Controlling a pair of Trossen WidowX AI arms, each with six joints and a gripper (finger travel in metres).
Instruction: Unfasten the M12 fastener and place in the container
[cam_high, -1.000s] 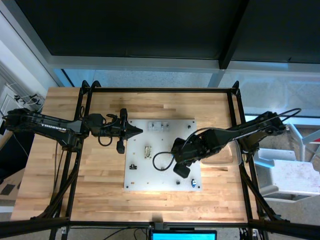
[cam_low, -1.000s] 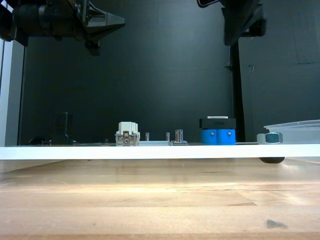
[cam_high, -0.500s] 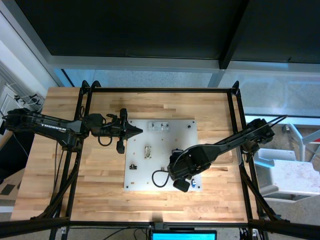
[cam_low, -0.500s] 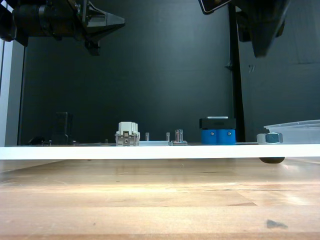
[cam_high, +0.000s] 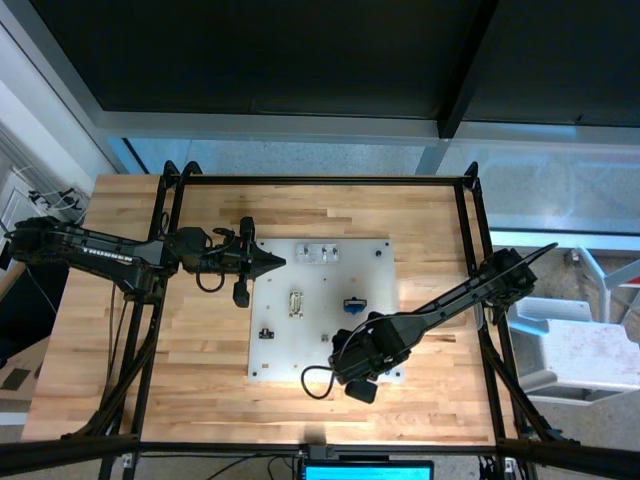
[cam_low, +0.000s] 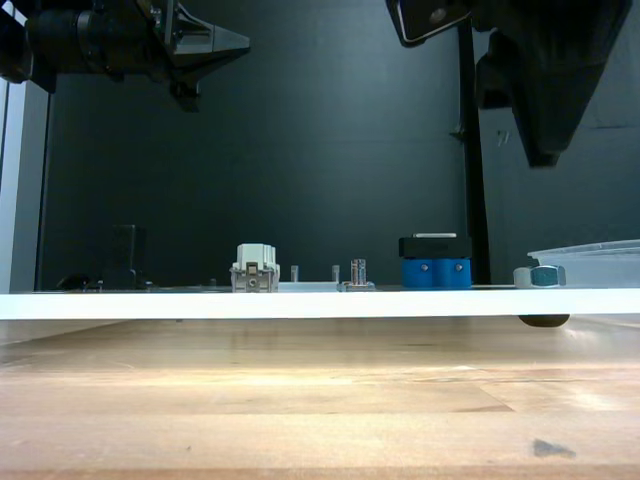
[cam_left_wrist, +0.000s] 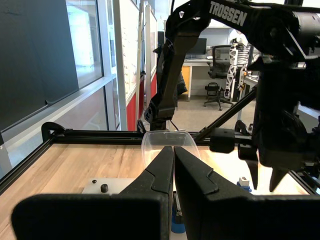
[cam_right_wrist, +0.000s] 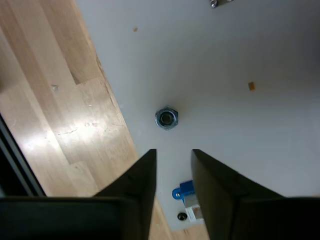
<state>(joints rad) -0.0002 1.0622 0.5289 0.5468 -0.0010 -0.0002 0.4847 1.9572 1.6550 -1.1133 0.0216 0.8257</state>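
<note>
Directly ahead of the right claw (cam_right_wrist: 173, 152), whose fingers stood apart, the M12 fastener (cam_right_wrist: 166, 118) sat on its stud on the white board (cam_right_wrist: 225, 60), near the board's edge, untouched, with the claw high above it. It was a small silver hex nut with a dark centre. The container (cam_low: 600, 262) lay beyond it. The left claw (cam_left_wrist: 173, 150), fingers together, hung by the board's left edge.

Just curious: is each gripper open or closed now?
Left gripper: closed, empty, raised near left edge of board.
Right gripper: open, empty, above the silver nut.
</note>
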